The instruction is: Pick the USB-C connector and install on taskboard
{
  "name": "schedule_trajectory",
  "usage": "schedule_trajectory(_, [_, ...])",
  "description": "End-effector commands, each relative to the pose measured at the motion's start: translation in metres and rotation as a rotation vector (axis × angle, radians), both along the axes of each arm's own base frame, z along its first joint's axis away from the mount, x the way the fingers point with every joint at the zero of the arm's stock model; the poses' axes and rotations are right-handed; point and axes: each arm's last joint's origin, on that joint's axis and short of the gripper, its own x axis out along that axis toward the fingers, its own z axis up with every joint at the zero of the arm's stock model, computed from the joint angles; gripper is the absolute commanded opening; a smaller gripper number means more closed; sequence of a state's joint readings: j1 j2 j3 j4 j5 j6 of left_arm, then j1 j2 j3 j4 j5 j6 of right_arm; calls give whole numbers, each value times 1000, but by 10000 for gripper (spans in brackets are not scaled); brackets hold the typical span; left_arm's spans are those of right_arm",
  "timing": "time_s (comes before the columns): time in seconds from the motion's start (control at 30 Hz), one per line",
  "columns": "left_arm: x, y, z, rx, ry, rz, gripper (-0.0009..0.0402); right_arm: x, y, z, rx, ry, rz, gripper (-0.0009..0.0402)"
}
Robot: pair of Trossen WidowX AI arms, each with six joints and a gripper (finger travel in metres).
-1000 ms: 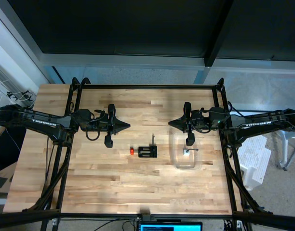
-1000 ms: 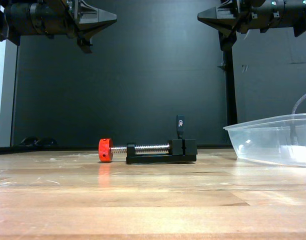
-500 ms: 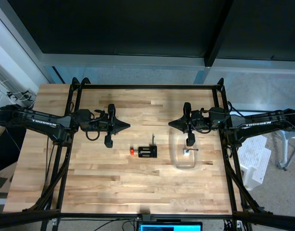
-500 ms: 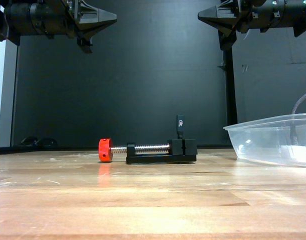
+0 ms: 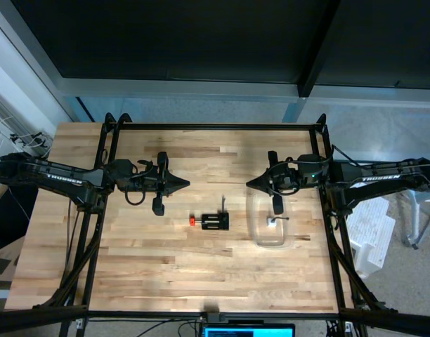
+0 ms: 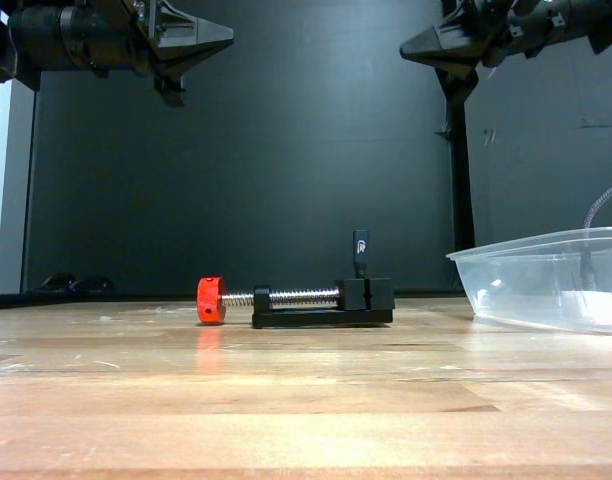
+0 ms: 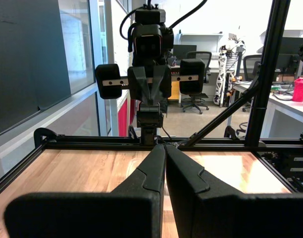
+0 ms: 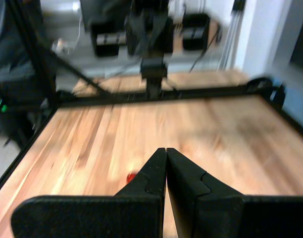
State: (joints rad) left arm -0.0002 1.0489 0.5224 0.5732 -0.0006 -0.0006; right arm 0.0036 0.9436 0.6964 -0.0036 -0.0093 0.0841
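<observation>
1. So, nearest of all, the taskboard (image 5: 213, 222) lies about mid-table. Its knob (image 5: 192, 221) points to 9 o'clock, and a dark pin (image 6: 360, 252) stands upright at the 3 o'clock end.
2. At 3 o'clock from it, a little apart, sits the tray (image 6: 531, 285). The connector (image 5: 281, 217) lies inside, just beside a white piece (image 5: 270, 222).
3. Farther back, both grippers hang high over the table with their tips facing each other.
   - The left gripper (image 5: 185, 184) is at 11 o'clock from the taskboard. Its fingers (image 7: 151, 168) are pressed together on nothing.
   - The right gripper (image 5: 250, 184) is at 1 o'clock from the taskboard, near the tray's far end. Its fingers (image 8: 151, 173) are likewise pressed together and empty.
4. By my reading, no step is done yet. The connector is not picked up, and neither arm is down at the tray. What remains is to spread the fingers, drop into the tray, pinch the connector, carry it toward 9 o'clock and seat it on the taskboard.
</observation>
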Motion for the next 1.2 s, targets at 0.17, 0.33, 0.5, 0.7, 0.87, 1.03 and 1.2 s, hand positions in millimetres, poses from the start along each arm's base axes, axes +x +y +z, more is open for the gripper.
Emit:
schedule_trajectory(0.17, [0, 0, 0, 0, 0, 0, 0, 0, 6, 4, 41, 309, 26, 0])
schedule_trajectory(0.33, [0, 0, 0, 0, 0, 0, 0, 5, 12, 7, 59, 496, 33, 0])
schedule_trajectory(0.5, [0, 0, 0, 0, 0, 0, 0, 5, 14, 8, 67, 667, 23, 0])
schedule_trajectory(0.7, [0, 0, 0, 0, 0, 0, 0, 6, 16, 1, 70, 874, 3, 0])
schedule_trajectory(0.87, [0, 0, 0, 0, 0, 0, 0, 13, 23, -4, 34, 976, 29, 14])
schedule_trajectory(1.03, [0, 0, 0, 0, 0, 0, 0, 18, 32, -10, 23, 1008, 50, 32])
schedule_trajectory(1.2, [0, 0, 0, 0, 0, 0, 0, 21, 39, -20, 2, 1085, 66, 59])
